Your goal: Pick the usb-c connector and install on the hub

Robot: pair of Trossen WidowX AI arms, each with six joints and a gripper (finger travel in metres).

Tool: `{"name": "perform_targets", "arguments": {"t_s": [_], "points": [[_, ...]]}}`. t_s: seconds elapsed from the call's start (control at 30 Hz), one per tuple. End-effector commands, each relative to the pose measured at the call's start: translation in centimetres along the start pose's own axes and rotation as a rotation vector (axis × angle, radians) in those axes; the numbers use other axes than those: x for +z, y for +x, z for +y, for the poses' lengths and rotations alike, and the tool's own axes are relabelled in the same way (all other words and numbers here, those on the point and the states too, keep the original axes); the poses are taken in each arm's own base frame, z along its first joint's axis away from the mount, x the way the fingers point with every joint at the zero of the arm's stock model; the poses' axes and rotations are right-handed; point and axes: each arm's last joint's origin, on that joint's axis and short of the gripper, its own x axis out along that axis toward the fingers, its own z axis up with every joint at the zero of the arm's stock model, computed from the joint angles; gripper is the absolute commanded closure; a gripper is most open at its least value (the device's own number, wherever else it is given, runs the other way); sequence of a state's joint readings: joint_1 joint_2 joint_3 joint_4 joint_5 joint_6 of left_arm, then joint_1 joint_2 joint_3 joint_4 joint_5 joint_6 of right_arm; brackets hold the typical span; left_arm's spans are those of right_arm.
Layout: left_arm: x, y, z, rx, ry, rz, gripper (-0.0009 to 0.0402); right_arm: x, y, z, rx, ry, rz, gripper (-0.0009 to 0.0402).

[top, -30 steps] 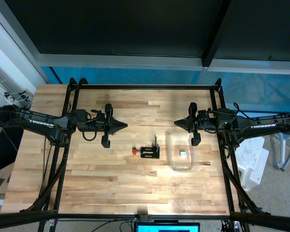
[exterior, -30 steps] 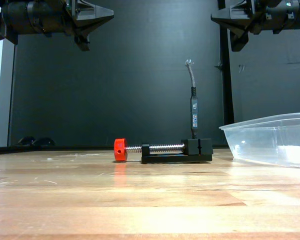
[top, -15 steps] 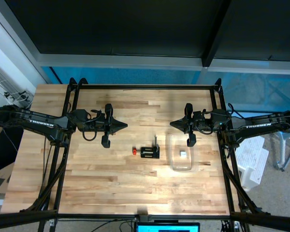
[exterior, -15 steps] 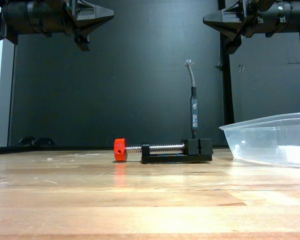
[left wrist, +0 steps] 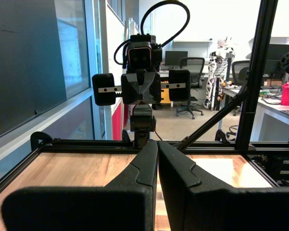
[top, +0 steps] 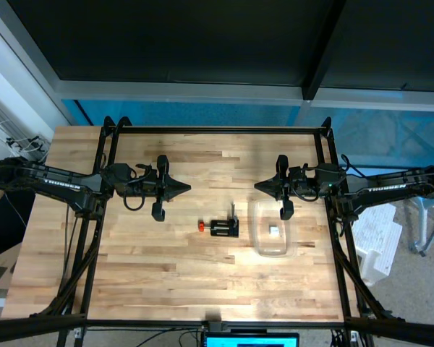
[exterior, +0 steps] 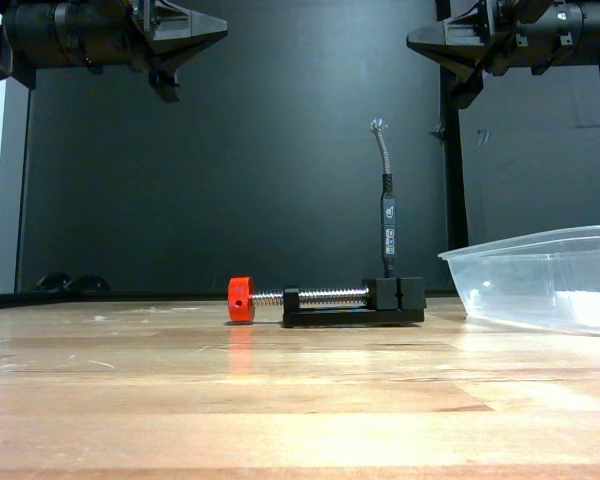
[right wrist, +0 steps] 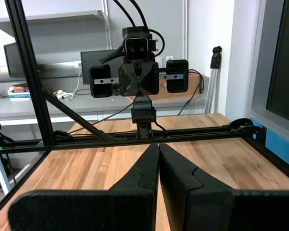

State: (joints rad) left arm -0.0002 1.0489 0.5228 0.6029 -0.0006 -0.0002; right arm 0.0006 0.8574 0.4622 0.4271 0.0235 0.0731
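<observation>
The black connector [exterior: 388, 222] stands upright on the black vise [exterior: 352, 300] with nothing holding it, and its grey braided cable [exterior: 382, 150] rises from it. The vise's red knob [exterior: 240, 299] points left. From above, the vise [top: 223, 228] lies mid-table beside the clear tray [top: 261, 246], which holds only the white block [top: 274, 230]. My left gripper [top: 188, 188] hangs high over the table's left half, shut and holding nothing [left wrist: 157, 144]. My right gripper [top: 257, 186] hangs high above the tray's far side, shut and holding nothing [right wrist: 159, 147].
The clear tray [exterior: 510, 262] stands right of the vise on the bare wooden table [top: 166, 260]. A black frame [top: 217, 131] runs round the table's edges. Each wrist view shows the opposite arm across the table.
The right arm has slid a little to the left, toward the table's middle, and has held still for the last half second. Connector, vise and left arm have not moved.
</observation>
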Motion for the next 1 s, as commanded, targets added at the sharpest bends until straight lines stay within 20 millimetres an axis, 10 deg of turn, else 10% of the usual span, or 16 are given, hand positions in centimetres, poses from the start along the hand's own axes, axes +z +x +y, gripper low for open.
{"name": "perform_targets", "arguments": {"t_s": [0.03, 1.0], "points": [[0.00, 0.00, 0.01, 0.000, 0.000, 0.000, 0.0393, -0.10, 0.00, -0.01, -0.002, 0.000, 0.012, 0.0393], [-0.01, 0.01, 0.01, 0.000, 0.000, 0.000, 0.0393, -0.03, 0.00, -0.01, -0.003, 0.000, 0.004, 0.0393]]}}
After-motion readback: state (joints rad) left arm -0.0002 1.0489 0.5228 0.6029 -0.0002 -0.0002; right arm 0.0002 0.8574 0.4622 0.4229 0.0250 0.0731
